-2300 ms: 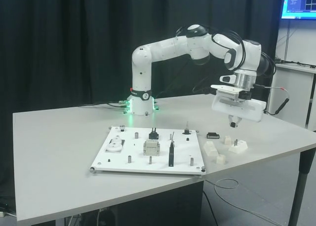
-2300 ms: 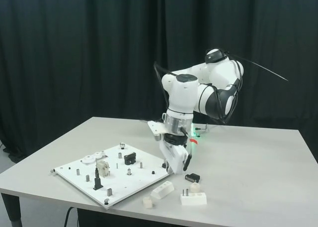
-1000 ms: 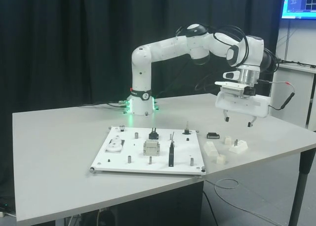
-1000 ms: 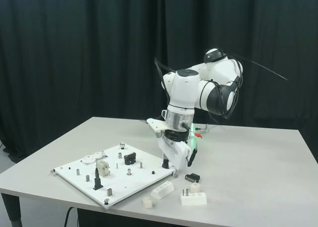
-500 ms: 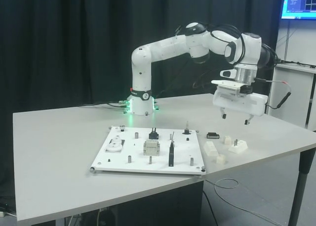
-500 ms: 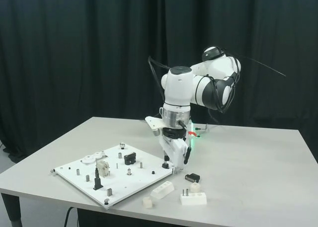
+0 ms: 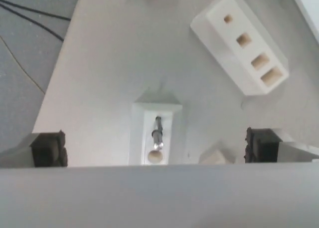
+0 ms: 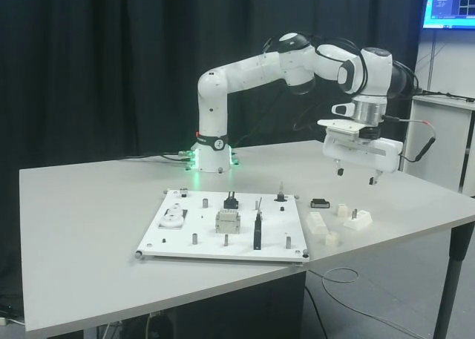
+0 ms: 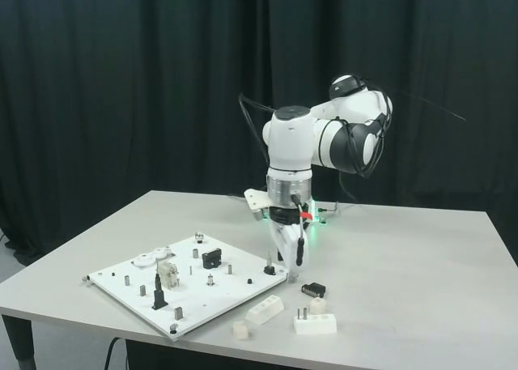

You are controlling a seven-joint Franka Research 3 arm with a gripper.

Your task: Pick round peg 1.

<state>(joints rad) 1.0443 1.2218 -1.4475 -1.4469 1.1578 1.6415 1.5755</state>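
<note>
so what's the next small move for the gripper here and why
Probably a straight descent. The gripper hangs open, well above the white holder block, and the wrist view shows the round peg standing in that block roughly between the two fingertips, so lowering should bring the fingers alongside it.

Grey table (image 8: 89,205) carries everything. Flat white square board (image 8: 194,222) sits centre frame in first room view, studded with small fixtures and pegs. To its right, directly on the tabletop: small black block (image 8: 320,202), long white rectangular block with four holes (image 8: 317,223), small white cube (image 8: 332,239) at that block's near end, small white rounded piece (image 8: 343,210), and white stepped holder block with upright metal pins (image 8: 358,220) at far right. White robot base (image 8: 211,158) is bolted at the table's back, green light at its foot. Second room view shows the same cluster lower centre: four-hole block (image 9: 265,309), holder (image 9: 315,324), black block (image 9: 313,289).
</note>
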